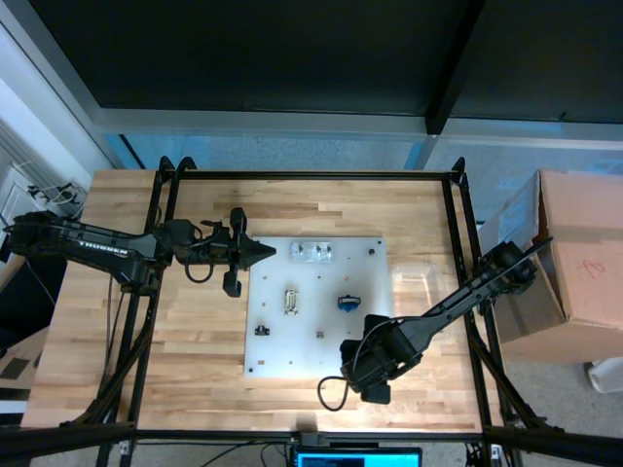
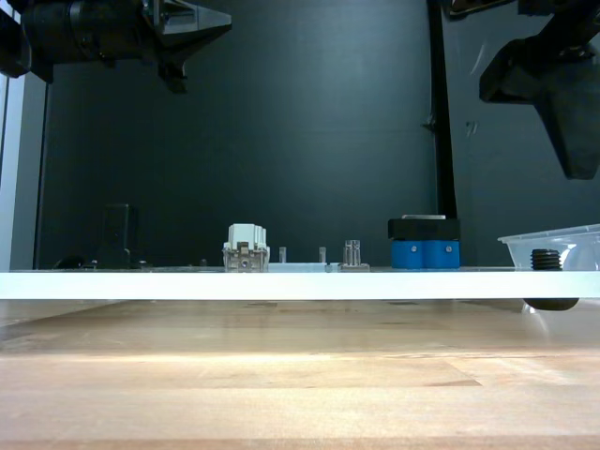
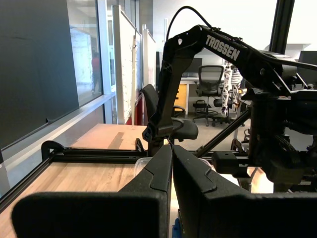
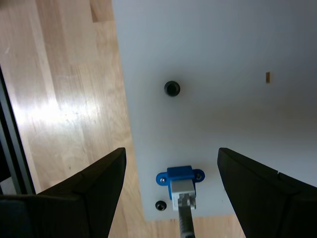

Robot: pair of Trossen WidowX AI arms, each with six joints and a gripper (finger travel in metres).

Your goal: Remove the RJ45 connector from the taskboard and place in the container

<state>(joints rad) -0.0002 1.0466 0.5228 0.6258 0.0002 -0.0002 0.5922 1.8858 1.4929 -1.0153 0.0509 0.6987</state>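
Observation:
The RJ45 connector (image 4: 182,187) is a grey plug sitting in its blue holder (image 1: 348,303) on the white taskboard (image 1: 292,341), with a cable (image 4: 185,224) trailing from it. My right gripper (image 4: 171,151) hovers above the board's near right part, open, its two fingers wide apart and the connector below and between them, untouched. In the high view the right gripper (image 1: 353,352) is just on the near side of the blue holder. My left gripper (image 1: 263,253) is shut and empty, held high at the board's far left edge. The clear container (image 1: 414,277) stands right of the board.
A white multi-pin connector (image 1: 290,302) and a small black part (image 1: 262,331) stand on the board's left half, and a clear block (image 1: 314,251) at its far edge. A cardboard box (image 1: 579,263) sits off the table's right side. Black frame rails (image 1: 311,175) border the table.

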